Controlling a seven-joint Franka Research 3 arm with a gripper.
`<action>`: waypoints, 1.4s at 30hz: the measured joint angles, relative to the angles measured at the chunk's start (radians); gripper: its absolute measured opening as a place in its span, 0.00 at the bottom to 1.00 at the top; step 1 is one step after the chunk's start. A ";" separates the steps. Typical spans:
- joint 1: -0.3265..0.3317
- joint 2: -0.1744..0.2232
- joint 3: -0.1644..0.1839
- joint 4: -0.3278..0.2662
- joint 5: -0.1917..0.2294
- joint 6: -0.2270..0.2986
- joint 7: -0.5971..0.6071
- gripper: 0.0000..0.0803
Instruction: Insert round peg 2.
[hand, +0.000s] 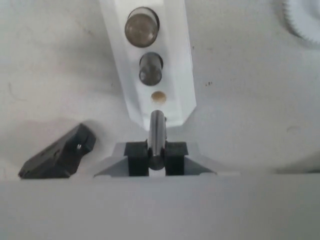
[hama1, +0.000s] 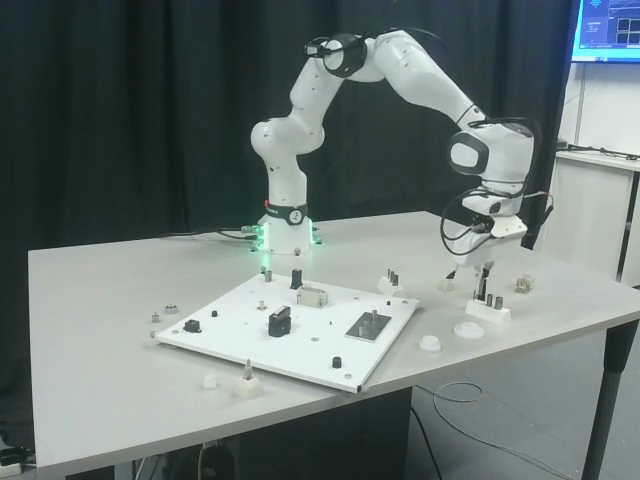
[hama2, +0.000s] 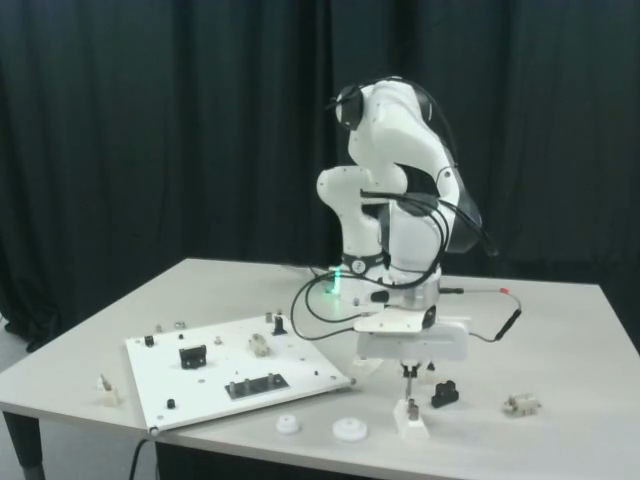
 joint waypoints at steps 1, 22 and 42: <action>0.000 -0.005 0.000 0.000 0.000 -0.004 0.000 0.08; 0.000 -0.048 -0.009 0.000 -0.030 -0.040 0.012 0.08; -0.006 -0.088 -0.058 0.000 -0.129 -0.146 0.047 0.08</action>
